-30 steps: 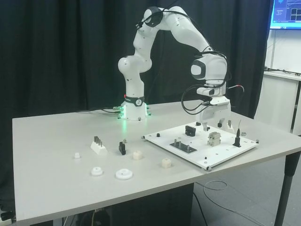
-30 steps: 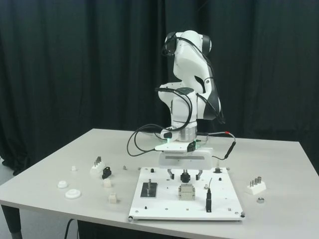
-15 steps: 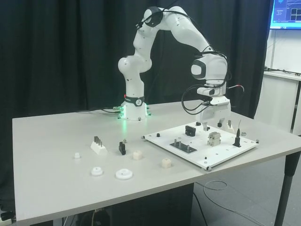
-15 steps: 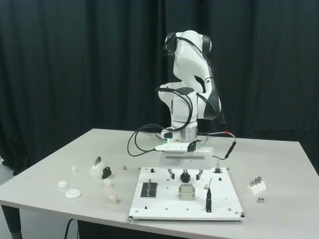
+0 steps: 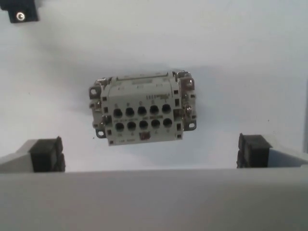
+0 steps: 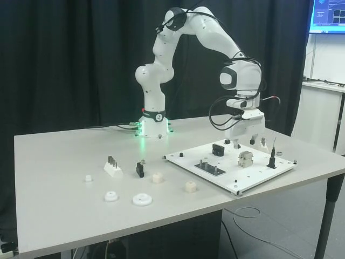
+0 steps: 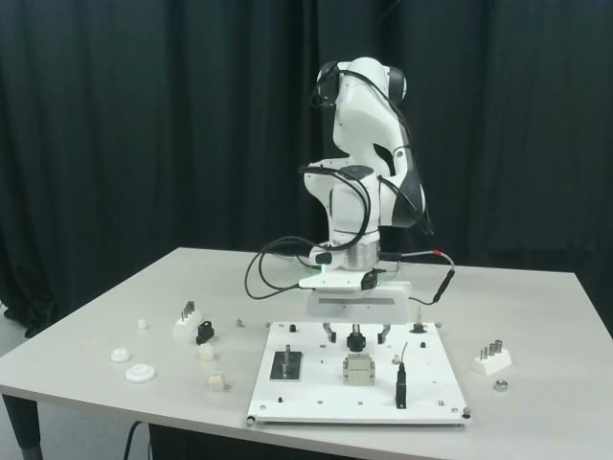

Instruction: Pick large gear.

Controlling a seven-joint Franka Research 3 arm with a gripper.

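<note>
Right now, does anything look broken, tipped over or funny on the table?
Nothing looks broken or spilled. One odd thing: the gripper hangs open over the white board, far from the large gear it should pick.

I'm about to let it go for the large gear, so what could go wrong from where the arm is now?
1. The open claw hangs low over the white board, above the grey connector; a flat sweep could clip the board's upright parts.
2. The large gear lies at the table's other end, right beside a smaller gear, so the wrong one might be grabbed.
3. White blocks sit along the likely path and could be knocked.
</note>
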